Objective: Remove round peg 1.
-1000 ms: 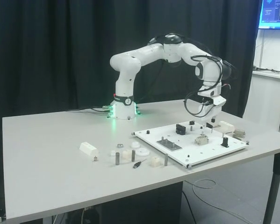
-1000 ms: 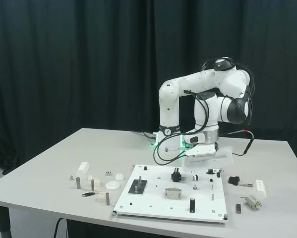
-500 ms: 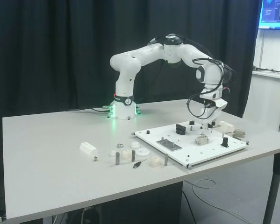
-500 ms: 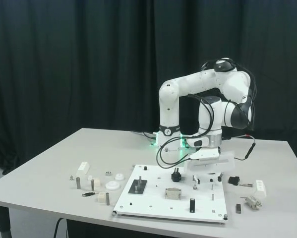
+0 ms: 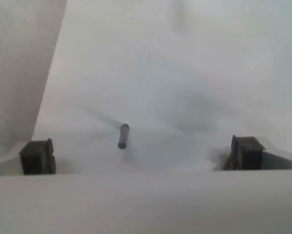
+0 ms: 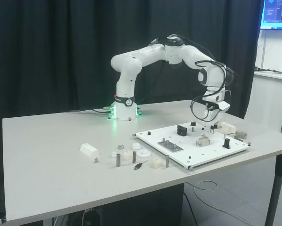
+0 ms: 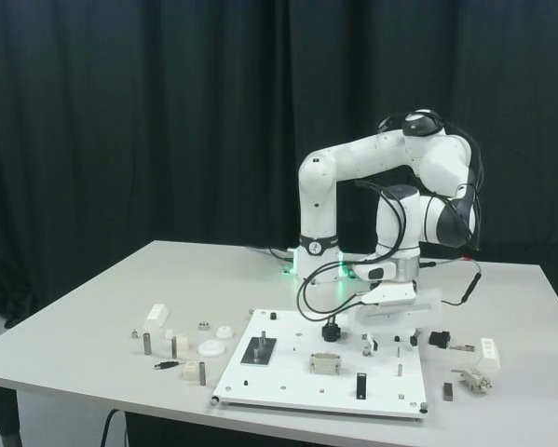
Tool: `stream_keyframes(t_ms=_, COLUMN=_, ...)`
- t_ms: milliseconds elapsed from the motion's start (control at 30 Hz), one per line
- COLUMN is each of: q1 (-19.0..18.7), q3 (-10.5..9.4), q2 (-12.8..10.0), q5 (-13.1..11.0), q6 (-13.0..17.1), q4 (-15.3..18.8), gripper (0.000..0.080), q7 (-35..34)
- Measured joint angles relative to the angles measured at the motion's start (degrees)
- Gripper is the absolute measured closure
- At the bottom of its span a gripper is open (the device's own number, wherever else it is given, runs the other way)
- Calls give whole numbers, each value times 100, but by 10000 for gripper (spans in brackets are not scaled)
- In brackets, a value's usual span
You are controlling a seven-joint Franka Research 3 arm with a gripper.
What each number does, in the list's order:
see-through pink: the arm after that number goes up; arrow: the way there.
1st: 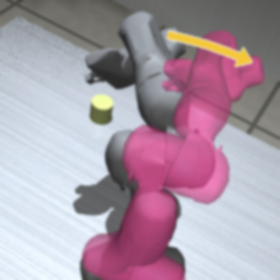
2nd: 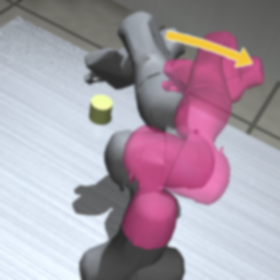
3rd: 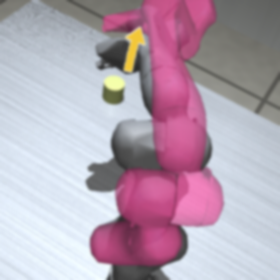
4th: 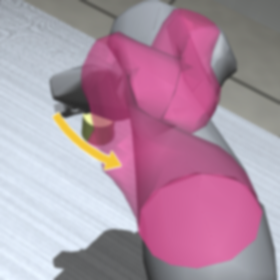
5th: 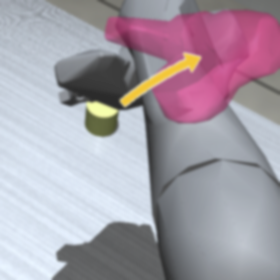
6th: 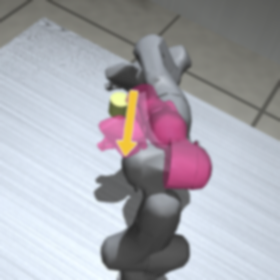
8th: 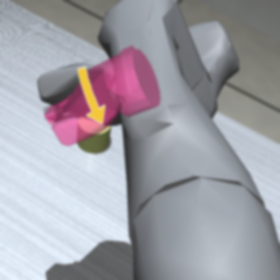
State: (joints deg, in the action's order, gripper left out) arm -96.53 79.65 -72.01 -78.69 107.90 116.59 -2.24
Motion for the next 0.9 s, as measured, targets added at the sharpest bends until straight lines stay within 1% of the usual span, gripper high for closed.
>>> stream_keyframes(t_ms=467, q1=47, q3=-117, q2=0, q5=24, q6=133, q4=-71, gripper=3, q7=44)
stream_keyframes(t_ms=900, q1=69, q3=-170, q2=0, q5=51, q6=160, q4=-97, gripper=3, q7=45)
